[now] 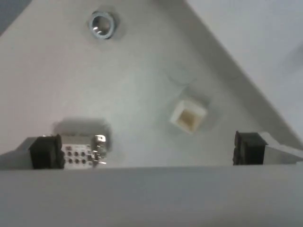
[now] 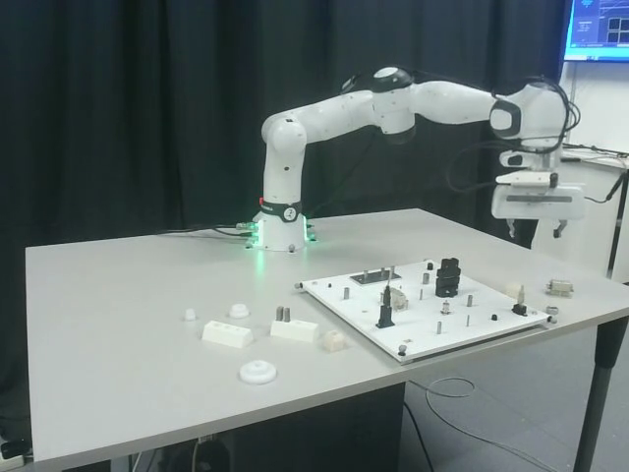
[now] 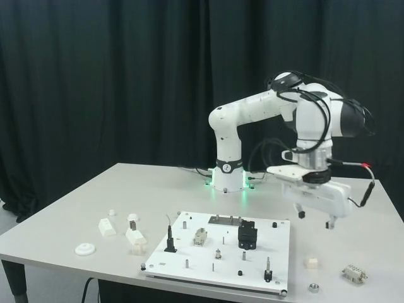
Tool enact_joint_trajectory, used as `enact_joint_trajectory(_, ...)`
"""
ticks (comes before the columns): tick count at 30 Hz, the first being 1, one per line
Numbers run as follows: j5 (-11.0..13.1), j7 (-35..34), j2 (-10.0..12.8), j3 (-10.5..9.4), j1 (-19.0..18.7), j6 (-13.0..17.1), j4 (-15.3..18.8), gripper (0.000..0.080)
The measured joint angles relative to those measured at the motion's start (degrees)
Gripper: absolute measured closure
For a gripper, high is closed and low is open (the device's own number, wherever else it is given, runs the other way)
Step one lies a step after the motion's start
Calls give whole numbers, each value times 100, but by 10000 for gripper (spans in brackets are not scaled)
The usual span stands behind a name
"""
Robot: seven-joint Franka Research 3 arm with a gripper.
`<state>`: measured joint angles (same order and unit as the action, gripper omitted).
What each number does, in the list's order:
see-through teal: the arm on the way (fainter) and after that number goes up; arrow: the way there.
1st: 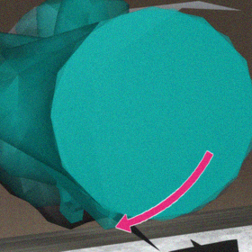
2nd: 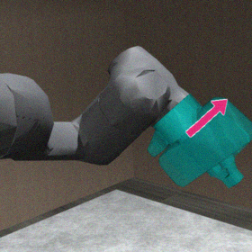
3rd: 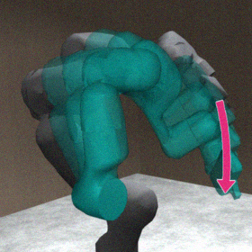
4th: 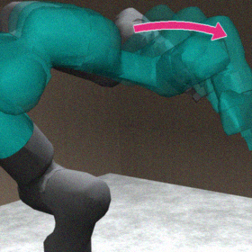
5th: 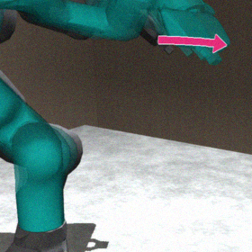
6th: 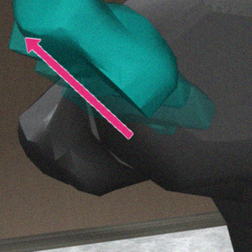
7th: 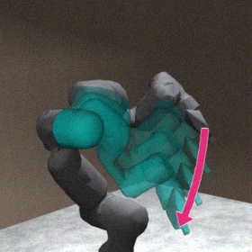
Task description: Pick waterproof.
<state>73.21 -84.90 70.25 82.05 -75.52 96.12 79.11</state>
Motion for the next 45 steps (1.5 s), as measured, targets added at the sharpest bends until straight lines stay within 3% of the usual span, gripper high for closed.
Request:
enact_joint_trajectory(10,154,-863,-5,-442,-89,544,2,3)
enact_joint_trajectory(24,285,-1039,-6,-672,-261,747,22,3)
enact_joint_trajectory(34,274,508,-6,-762,-467,927,44,3)
enact_joint_trajectory(41,250,3039,-1,-790,-605,1027,95,3)
enact_joint_trajectory(45,249,3767,0,-790,-671,1077,183,3)
